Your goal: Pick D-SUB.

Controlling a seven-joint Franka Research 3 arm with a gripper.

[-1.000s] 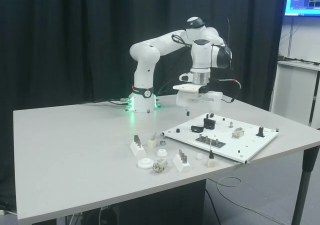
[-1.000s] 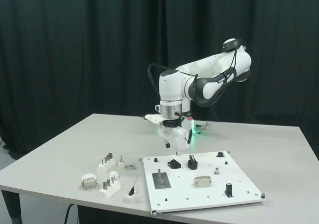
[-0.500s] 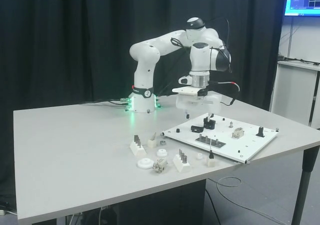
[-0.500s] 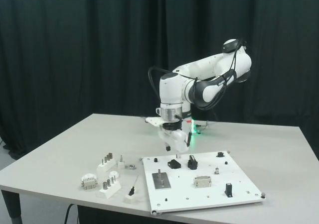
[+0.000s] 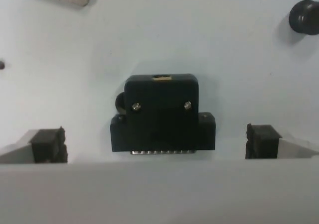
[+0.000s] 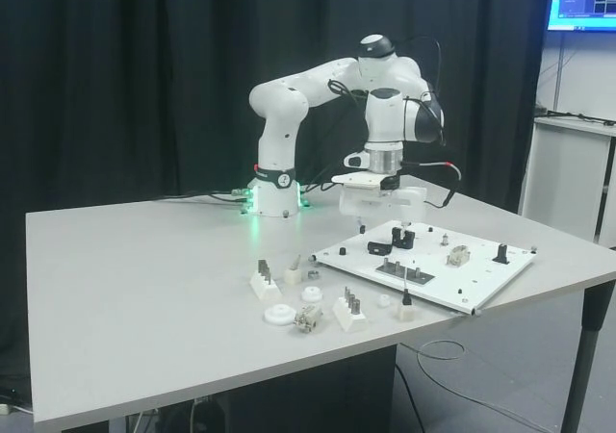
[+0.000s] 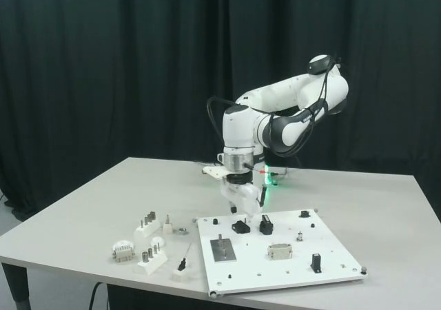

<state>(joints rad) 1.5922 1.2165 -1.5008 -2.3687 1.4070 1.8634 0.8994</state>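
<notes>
D-SUB: black connector, lying on the white board, pin row facing the wrist camera; seen in the second room view at the board's upper left part, in the first room view near the board's far left side.

Hand: spread wide, holding nothing. Black fingertips standing one to each side of the D-SUB, well clear of its body, no contact. Hangs above the board, over the D-SUB, in both room views.

Arm: white, bent over from its base at frame centre, green light at the base.

Board: on the grey worktop, right of centre in the first room view. Carries a second black part just right of the D-SUB and a black knob.

Worktop, lower left of the second room view: several small white blocks and loose parts beside the board.
</notes>
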